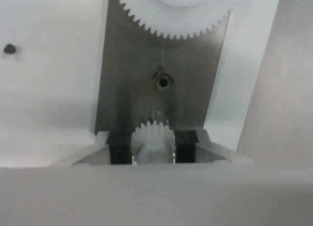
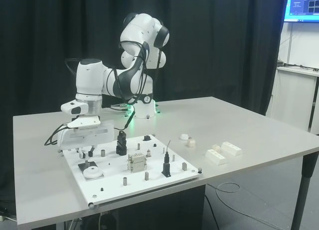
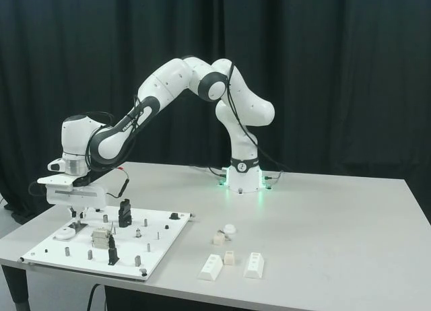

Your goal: Insert small gear.

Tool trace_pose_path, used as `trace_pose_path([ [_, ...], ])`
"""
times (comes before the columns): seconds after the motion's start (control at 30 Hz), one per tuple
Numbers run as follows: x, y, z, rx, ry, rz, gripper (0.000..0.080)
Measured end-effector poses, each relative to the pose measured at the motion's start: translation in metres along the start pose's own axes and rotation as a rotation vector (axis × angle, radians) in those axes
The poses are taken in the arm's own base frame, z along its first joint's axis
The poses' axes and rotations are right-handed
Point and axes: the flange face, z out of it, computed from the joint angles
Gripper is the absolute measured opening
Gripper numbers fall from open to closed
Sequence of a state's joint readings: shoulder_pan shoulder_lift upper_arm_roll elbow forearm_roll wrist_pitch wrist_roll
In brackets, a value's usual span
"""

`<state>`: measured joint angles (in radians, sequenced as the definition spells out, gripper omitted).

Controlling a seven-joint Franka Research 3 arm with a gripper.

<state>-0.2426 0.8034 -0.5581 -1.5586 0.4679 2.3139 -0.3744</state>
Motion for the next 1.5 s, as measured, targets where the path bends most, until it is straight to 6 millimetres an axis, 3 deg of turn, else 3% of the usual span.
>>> trace_pose_path([
  [0.43, 0.001, -0.001, 0.0, 0.005, 0.003, 0.003, 0.022],
  [0.47, 0.001, -0.001, -0.001, 0.005, 0.005, 0.001, 0.0534],
  [0.77, 0.011, -0.003, -0.014, -0.012, 0.029, -0.019, 0.0534],
  [0.8, 0.012, -0.003, -0.015, -0.014, 0.032, -0.021, 0.0788],
  [1.5, 0.02, 0.023, -0.033, -0.068, 0.055, -0.023, 0.08],
])
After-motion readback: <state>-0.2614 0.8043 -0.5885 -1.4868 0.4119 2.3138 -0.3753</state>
